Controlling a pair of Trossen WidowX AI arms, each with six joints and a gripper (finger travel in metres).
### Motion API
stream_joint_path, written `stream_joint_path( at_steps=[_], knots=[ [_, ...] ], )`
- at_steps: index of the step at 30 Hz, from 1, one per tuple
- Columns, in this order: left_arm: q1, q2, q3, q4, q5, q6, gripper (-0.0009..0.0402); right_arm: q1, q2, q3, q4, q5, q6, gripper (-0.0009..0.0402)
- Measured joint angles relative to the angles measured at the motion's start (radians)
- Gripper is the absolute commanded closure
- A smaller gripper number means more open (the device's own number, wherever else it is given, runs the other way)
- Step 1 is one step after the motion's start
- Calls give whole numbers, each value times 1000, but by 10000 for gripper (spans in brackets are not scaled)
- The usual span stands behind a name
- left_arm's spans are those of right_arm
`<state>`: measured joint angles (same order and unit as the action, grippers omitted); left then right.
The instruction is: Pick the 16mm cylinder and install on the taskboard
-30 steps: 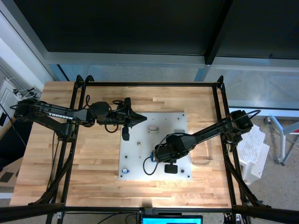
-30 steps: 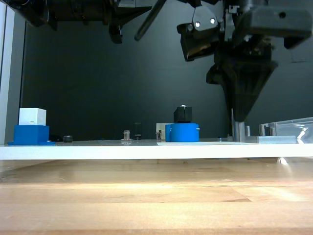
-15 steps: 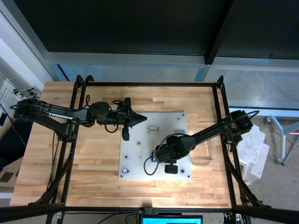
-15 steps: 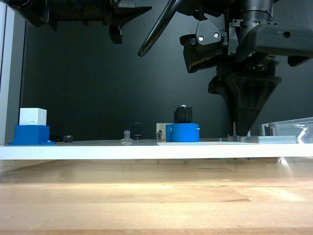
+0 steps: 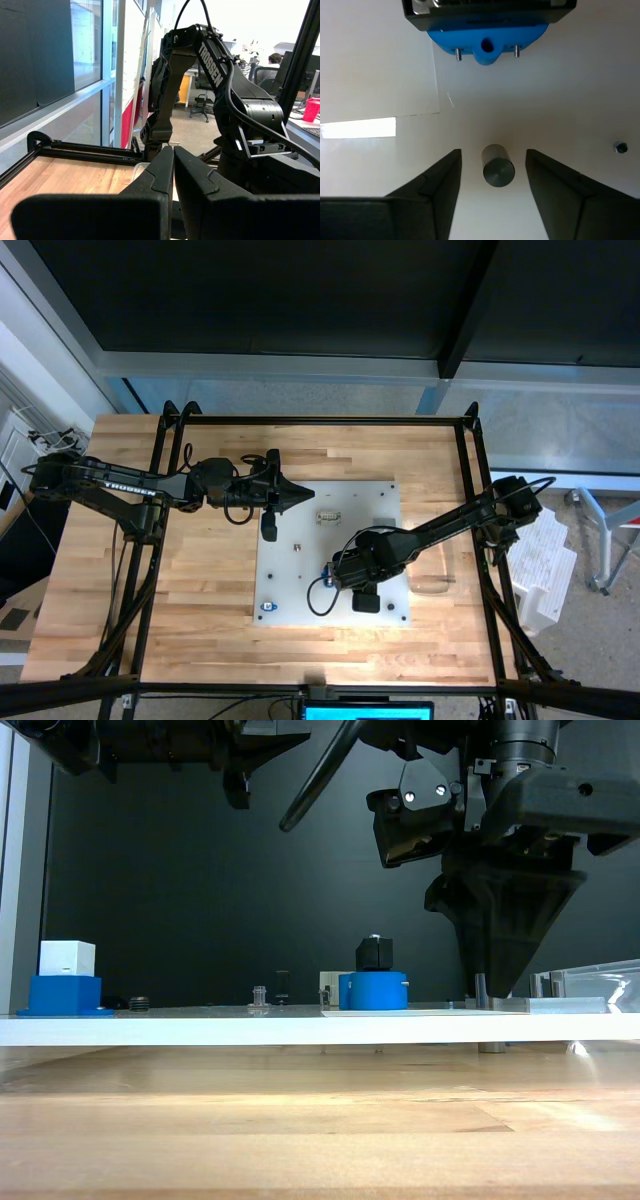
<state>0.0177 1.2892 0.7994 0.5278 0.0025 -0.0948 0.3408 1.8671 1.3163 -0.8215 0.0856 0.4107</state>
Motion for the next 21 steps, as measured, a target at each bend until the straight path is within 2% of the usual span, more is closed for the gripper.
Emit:
stream_joint_path(
  at_steps=[4,9,21],
  knots=[
    [0,0,0,0,0,0,393,0,-34,0,0,0,-34,176],
    [0,0,0,0,0,0,393,-11,-100,-13,-5,0,-106,180],
    [0,0,0,0,0,0,393,-69,-303,-36,-26,-3,-207,236]
  ],
)
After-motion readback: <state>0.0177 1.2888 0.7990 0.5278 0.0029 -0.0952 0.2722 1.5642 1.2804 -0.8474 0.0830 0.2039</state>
